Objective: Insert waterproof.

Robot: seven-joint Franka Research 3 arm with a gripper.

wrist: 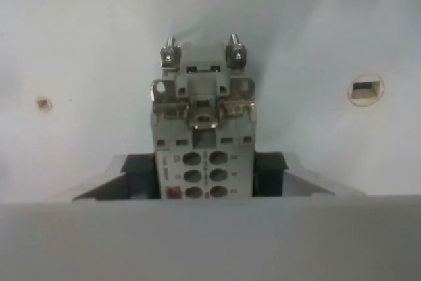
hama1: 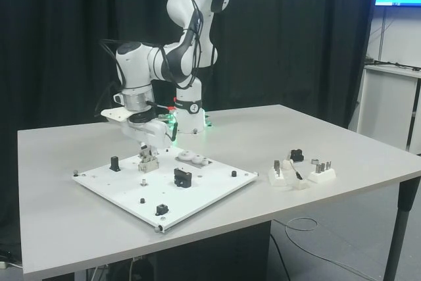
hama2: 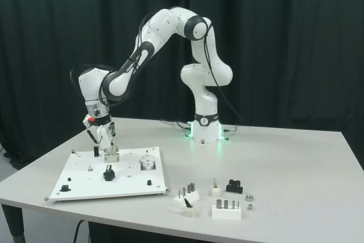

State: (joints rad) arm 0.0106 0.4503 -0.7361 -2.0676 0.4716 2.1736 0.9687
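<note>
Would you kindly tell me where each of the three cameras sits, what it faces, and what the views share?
Wrist view: on the arm's wrist, looking down at the grey multi-pin connector above the white board; the gripper partly shows.
First room view: off one table corner, facing the white robot arm and grey table.
Second room view: from the table's front, facing the whole arm over the board.
Shared: all three show the connector at the gripper.

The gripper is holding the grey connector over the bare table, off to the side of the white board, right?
Not quite. The gripper holds the grey connector over the white board itself, not the bare table; the second room view shows it.
</note>
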